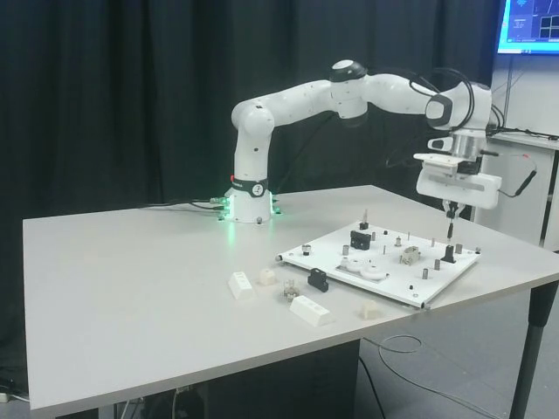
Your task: Remove USB.
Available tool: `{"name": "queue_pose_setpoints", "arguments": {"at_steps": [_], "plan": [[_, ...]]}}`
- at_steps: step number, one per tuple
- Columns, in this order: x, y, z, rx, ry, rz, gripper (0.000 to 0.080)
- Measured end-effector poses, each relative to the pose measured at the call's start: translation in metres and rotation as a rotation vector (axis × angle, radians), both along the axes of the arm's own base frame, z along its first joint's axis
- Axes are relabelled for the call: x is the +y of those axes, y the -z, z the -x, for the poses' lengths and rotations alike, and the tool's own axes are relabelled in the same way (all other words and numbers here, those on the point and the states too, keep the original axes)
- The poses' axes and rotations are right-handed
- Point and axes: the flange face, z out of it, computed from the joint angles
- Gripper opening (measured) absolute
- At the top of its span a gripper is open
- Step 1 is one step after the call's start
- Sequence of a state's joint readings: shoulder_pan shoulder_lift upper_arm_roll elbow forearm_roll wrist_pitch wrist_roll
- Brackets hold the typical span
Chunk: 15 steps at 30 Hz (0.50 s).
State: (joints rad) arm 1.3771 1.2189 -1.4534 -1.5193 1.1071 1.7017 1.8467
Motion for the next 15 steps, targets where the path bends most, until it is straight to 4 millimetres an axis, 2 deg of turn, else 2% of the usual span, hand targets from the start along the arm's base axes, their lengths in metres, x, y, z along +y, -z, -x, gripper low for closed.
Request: {"name": "queue_pose_setpoints", "arguments": {"at_steps": [8,15], "plan": [[-0.007,-0.045,0.003,0.009,-0.008,-0.026,0.0024],[-0.007,-0.064,0.007,0.022,-0.012,-0.046,0.0024]]}}
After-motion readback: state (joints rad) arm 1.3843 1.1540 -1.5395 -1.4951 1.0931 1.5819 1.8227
